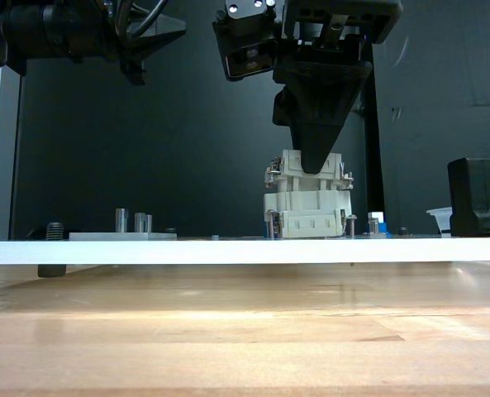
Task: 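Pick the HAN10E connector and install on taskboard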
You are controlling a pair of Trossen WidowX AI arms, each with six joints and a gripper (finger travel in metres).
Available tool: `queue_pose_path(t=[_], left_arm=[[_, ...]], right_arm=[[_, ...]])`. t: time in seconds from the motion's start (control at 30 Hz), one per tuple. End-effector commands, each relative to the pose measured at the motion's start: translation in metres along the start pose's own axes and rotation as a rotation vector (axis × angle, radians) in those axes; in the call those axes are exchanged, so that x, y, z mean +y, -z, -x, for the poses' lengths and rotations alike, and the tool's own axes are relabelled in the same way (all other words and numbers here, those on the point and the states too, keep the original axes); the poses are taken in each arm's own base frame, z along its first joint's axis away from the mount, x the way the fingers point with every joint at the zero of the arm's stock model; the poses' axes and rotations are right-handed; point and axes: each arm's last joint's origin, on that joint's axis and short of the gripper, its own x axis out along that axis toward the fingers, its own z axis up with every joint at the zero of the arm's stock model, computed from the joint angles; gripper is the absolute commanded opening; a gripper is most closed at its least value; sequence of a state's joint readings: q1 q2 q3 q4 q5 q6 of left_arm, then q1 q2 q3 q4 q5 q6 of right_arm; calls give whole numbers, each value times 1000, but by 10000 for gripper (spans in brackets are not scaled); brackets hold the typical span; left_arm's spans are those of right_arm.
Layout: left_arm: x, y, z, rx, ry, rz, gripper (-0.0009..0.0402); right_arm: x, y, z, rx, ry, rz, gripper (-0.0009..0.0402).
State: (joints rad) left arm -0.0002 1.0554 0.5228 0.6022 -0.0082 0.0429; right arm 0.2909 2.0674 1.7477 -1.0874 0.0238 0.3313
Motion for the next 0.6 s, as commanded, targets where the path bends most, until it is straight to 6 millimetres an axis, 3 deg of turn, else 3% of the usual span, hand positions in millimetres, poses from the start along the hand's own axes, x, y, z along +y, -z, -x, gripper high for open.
queue_pose_path(t=[0.03, 0.6], left_arm=[[0, 0, 0, 0, 0, 0, 1], [0, 0, 0, 0, 0, 0, 1]], right_arm=[[0, 0, -4, 6, 4, 1, 25], [-1, 4, -22, -15, -3, 3, 25]])
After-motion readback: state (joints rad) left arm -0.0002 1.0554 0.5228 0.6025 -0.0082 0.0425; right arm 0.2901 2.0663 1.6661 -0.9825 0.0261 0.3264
